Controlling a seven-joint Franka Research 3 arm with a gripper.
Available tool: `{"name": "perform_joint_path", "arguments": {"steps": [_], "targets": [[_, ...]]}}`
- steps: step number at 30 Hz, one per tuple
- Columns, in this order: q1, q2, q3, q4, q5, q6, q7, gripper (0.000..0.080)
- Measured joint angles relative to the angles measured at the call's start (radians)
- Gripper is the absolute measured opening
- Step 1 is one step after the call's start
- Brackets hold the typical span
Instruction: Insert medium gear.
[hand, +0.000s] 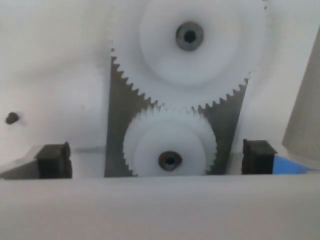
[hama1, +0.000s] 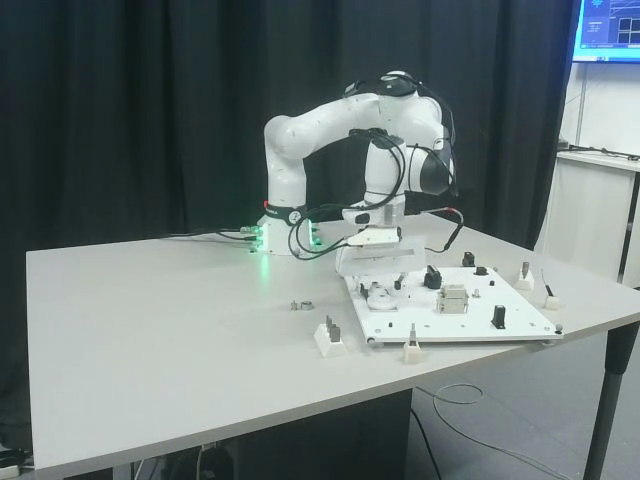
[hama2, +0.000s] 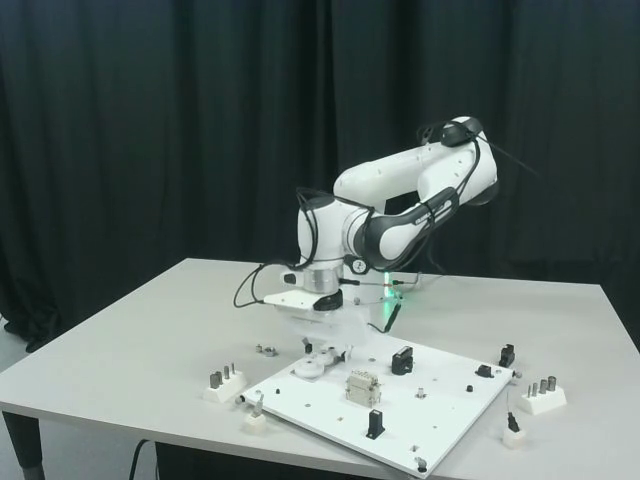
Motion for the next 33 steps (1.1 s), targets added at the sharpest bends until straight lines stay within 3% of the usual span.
{"name": "perform_joint_path", "arguments": {"steps": [5, 7, 13, 26, 33], "targets": [[0.01, 0.002, -0.033, 0.0, -0.047, -0.004, -0.003, 0.0752], [0.01, 0.003, -0.042, 0.0, -0.065, -0.004, -0.003, 0.079], [0.005, 0.005, -0.054, -0.003, -0.095, -0.004, -0.007, 0.079], [-0.018, 0.004, -0.043, -0.028, -0.091, 0.013, -0.062, 0.08], [-0.036, 0.004, -0.024, -0.029, -0.064, 0.031, -0.064, 0.08]]}}
